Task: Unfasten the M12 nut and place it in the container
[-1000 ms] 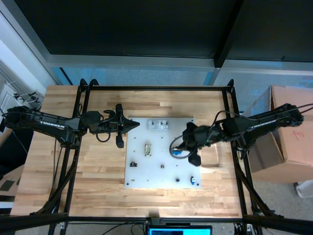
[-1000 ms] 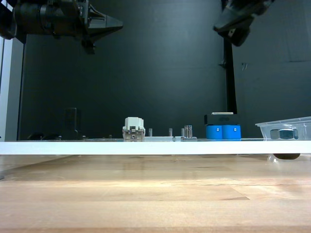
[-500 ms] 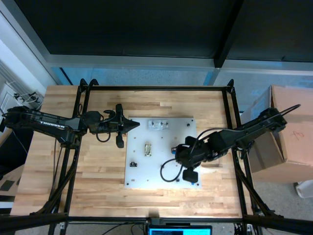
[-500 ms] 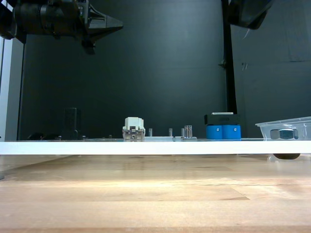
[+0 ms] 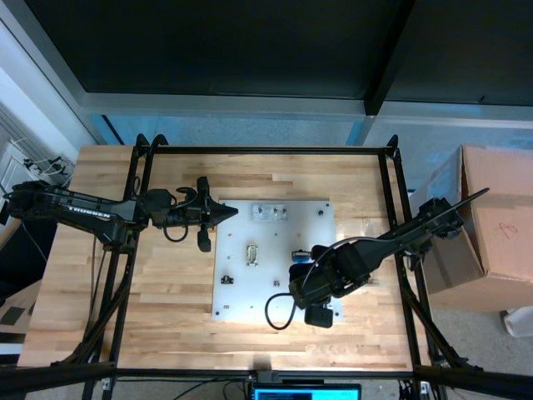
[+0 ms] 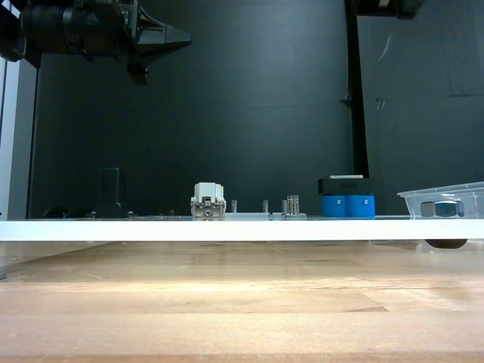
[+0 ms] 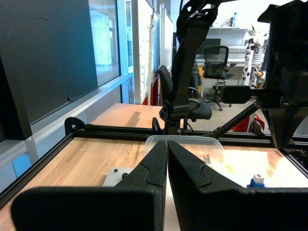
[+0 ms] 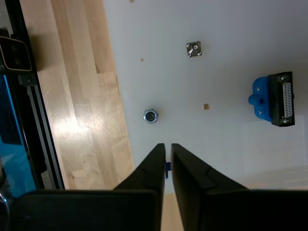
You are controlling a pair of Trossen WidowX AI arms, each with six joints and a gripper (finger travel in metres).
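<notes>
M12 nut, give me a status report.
Left tool shut, high off board's left edge. Right tool open, above board near M12 nut, on its stud. Nothing between them.

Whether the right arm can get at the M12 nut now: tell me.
Probably yes: the right gripper, slightly open, hangs over the nut on the white board, nothing between. The left gripper hovers shut at the board's far left.

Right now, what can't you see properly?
- High view: the right pincer, above the board's near right, covers the nut.
- Right wrist view: the nut, on its stud, hides the ribs.
- Low view: top edge cuts off the right pincer; left pincer hangs high left.
</notes>
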